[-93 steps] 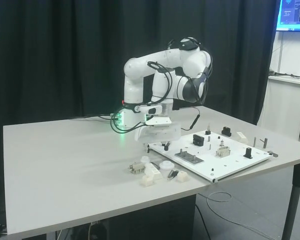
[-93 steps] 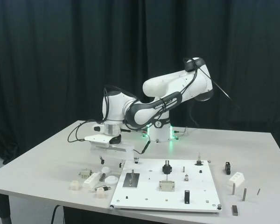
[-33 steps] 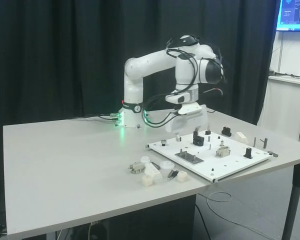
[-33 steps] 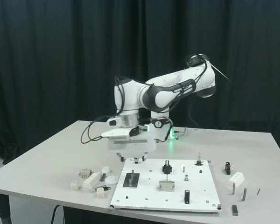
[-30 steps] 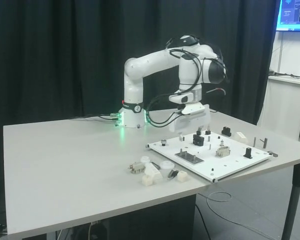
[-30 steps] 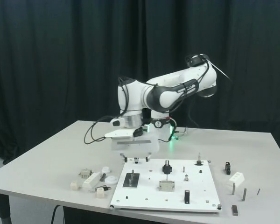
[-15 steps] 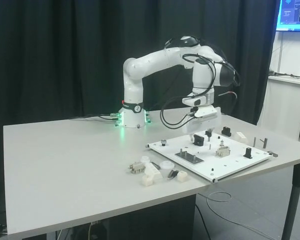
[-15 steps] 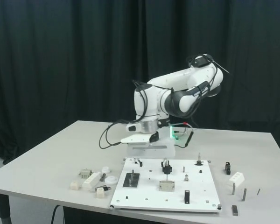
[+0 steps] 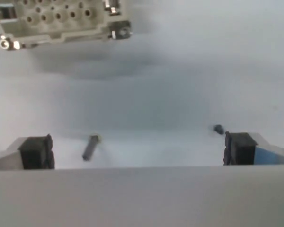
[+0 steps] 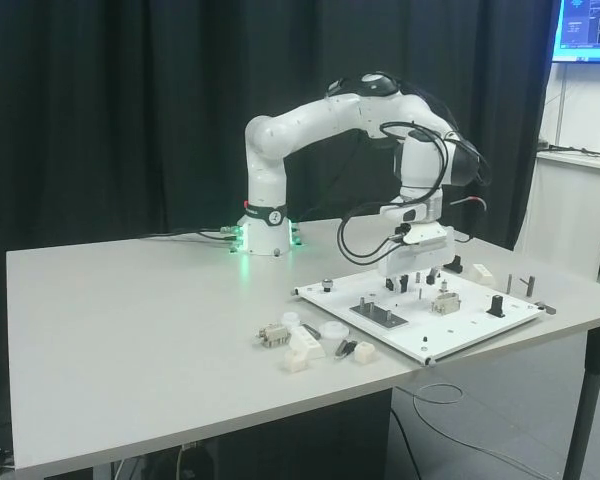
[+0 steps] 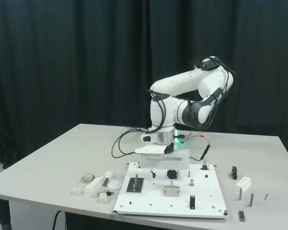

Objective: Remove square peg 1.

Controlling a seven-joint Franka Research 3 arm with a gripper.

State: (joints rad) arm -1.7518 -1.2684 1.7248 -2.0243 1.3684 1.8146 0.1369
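While the white arm's gripper (image 9: 137, 150) hovered above the white board (image 11: 206, 199) on the grey surface (image 10: 130, 320), fingers (image 9: 36, 152) spread apart and empty, a small peg (image 9: 90, 147) stood between them, not yet grasped.

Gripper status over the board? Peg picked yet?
Gripper open, empty, hovering above the white board. A small grey peg stands between the fingertips, not gripped. Connector block nearby, clear of the fingers.
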